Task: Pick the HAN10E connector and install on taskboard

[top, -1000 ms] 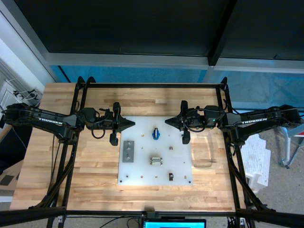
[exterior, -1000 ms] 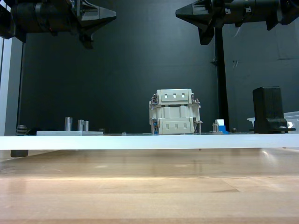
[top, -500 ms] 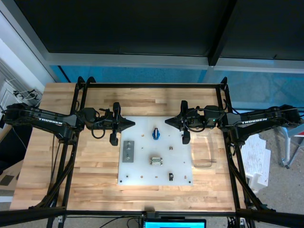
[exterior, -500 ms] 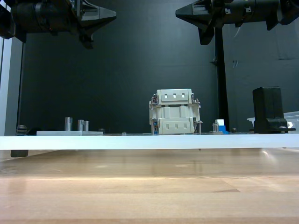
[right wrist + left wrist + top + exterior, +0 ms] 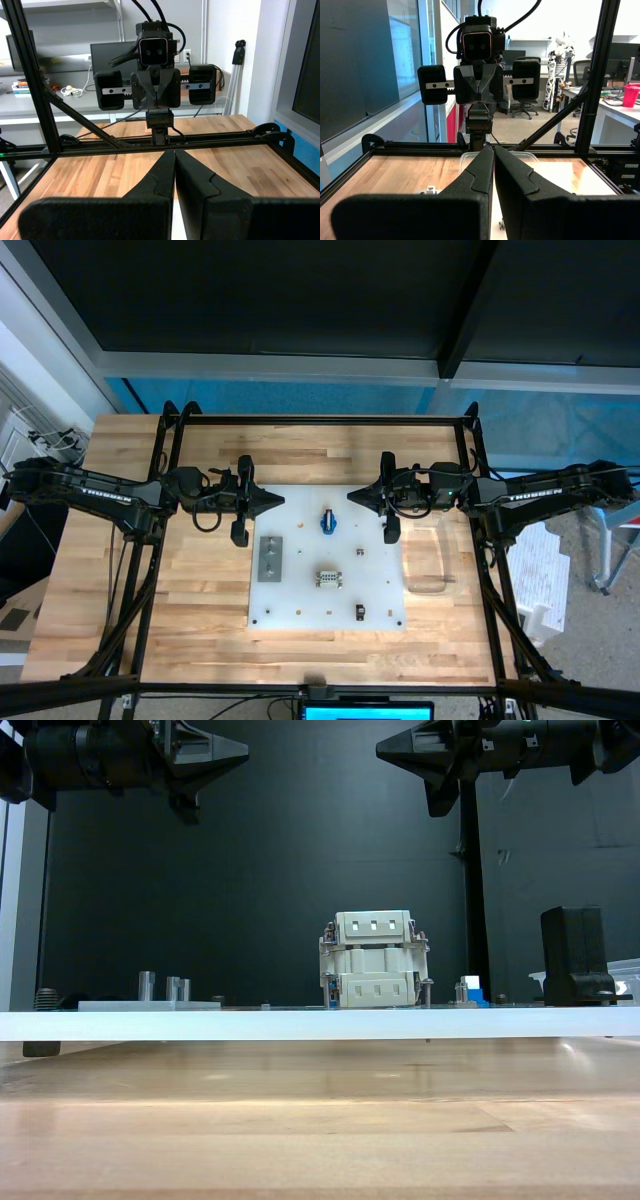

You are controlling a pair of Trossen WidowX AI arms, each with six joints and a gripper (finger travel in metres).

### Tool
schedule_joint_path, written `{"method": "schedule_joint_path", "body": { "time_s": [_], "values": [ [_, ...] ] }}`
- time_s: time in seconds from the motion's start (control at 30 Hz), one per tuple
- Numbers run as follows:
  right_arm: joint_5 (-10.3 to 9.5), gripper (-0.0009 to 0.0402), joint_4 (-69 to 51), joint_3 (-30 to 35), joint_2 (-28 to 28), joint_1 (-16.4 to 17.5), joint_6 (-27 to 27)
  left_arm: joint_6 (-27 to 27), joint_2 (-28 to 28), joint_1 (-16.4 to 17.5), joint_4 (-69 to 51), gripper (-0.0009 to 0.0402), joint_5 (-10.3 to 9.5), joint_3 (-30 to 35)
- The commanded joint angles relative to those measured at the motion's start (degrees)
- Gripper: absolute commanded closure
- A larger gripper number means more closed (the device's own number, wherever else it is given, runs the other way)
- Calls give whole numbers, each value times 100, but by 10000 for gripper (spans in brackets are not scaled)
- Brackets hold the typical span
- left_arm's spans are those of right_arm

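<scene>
The HAN10E connector (image 5: pixel 327 580), a pale beige block, stands upright near the middle of the white taskboard (image 5: pixel 300 540). In the low view the HAN10E connector (image 5: pixel 374 932) sits stacked on a matching beige base on the taskboard (image 5: pixel 300 1025). My left gripper (image 5: pixel 281 500) hangs high over the board's left back corner, shut and holding nothing. My right gripper (image 5: pixel 350 495) hangs high over the board's back edge, pointing left, also shut and holding nothing. Both are well above the connector in the low view, left gripper (image 5: pixel 245 758) and right gripper (image 5: pixel 378 750). The wrist views show each pair of fingers pressed together, left gripper (image 5: pixel 493 150) and right gripper (image 5: pixel 175 151).
On the board are a grey metal block (image 5: pixel 270 558) with pegs, a blue part (image 5: pixel 328 522) and a black block (image 5: pixel 359 613). A clear plastic tray (image 5: pixel 430 560) lies right of the board. Black frame rails border the wooden table.
</scene>
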Motion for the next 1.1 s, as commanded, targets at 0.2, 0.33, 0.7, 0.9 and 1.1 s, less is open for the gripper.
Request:
{"method": "schedule_joint_path", "body": {
  "time_s": [0.2,0.33,0.7,0.9,1.1],
  "values": [
    [0,393,-173,2,2,2,9,0,2,0,2,392,2,0],
    [-2,393,-173,2,2,2,9,0,2,2,0,392,2,0],
    [0,393,-173,2,2,0,9,0,2,0,2,392,2,0],
    [0,393,-173,2,2,2,9,0,2,0,2,392,2,0],
    [0,393,-173,2,2,2,9,0,2,2,2,392,2,0]
  ]
}}
